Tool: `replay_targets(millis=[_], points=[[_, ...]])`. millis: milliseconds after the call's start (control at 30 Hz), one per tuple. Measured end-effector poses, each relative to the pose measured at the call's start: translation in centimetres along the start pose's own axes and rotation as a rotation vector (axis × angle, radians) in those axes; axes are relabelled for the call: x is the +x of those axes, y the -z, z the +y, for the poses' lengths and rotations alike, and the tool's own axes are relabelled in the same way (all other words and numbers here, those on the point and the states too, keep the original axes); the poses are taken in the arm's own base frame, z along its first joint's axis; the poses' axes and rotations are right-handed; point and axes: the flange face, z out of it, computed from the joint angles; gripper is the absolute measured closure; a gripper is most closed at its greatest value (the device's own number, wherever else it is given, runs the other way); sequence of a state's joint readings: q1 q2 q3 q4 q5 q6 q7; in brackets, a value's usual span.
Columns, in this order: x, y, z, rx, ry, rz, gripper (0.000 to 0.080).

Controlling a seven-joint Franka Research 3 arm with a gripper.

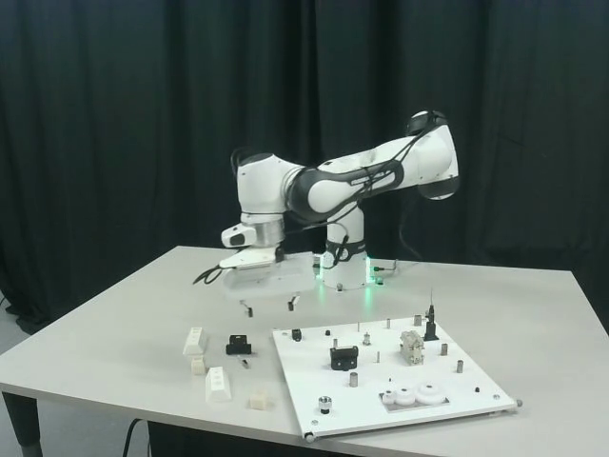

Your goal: Remove waterproof.

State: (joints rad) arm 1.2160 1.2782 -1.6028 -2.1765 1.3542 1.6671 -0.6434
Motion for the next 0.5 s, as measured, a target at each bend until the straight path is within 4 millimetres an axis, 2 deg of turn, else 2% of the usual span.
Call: replay_targets(millis=[233,500], points=[[-1.3,0.5,-3.5,0.020,0.013,-0.003,0.0003],[-2.9,0.3,-8.3,0.029,0.019,-0.014,0.0003]])
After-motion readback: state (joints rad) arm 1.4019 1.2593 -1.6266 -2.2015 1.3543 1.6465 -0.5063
